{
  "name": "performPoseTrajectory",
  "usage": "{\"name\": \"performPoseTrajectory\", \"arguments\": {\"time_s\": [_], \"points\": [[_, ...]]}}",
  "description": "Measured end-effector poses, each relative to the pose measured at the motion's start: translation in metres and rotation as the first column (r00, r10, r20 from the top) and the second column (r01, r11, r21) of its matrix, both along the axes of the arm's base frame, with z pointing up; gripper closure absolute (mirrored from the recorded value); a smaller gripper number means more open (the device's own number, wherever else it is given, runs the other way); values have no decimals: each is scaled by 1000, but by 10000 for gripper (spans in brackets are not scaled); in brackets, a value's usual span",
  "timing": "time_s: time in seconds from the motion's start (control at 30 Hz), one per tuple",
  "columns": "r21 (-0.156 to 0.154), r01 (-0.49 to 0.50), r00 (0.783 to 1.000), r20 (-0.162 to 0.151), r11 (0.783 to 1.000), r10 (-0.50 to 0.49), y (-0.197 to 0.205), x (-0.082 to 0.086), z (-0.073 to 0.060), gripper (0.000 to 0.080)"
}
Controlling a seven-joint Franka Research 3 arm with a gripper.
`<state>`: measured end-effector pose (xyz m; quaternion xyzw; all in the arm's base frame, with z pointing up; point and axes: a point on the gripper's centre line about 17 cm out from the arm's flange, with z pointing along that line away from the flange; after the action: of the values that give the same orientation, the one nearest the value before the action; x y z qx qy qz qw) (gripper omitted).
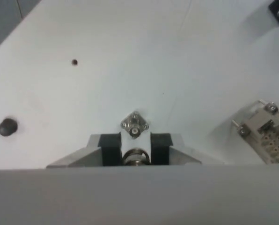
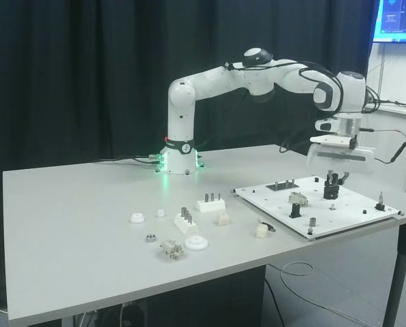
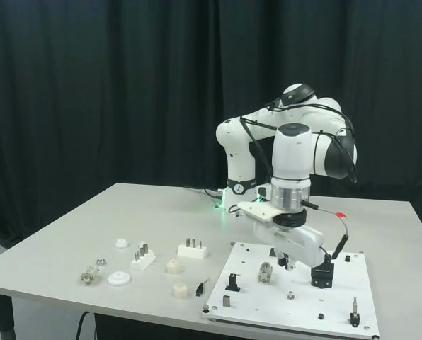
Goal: Place BNC.
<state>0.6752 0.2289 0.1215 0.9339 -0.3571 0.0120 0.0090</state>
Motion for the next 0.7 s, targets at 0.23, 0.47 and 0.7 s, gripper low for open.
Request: {"name": "performPoseTrajectory", "arguments": {"time_s": [0.23,0.47,0.7], "points": [[-9,7,1000,21,1000,-6,-7,7,14,676],[-21,7,999,36,1000,-6,-15,14,27,676],[-31,-18,999,40,999,19,-22,21,36,676]]}}
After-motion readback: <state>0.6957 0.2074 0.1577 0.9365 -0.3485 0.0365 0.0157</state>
